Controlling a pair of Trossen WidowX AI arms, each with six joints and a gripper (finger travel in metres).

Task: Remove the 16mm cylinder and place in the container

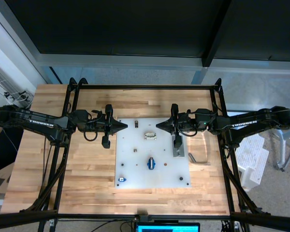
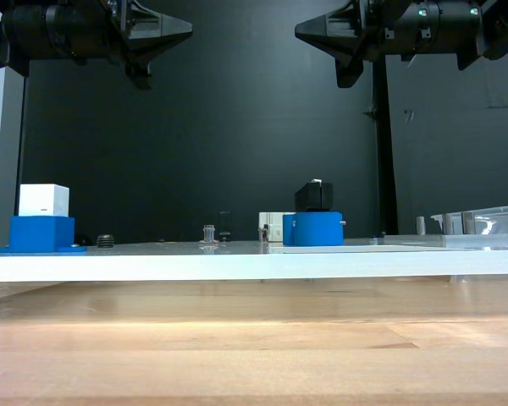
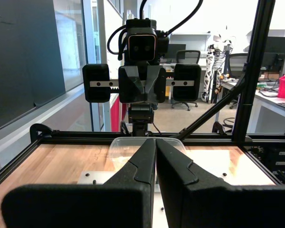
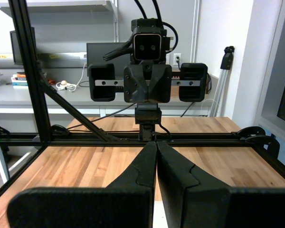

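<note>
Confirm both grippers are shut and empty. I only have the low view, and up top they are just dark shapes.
Observer: Per its wrist view, the left gripper is shut, fingers pressed together with nothing between them.
Operator: And the other?
Observer: Same for the right gripper: shut and empty in its wrist view.
Operator: Where do they sit over the board?
Observer: In the high view their tips point at each other, with a gap between, and appear over the far part of the white board.
</note>
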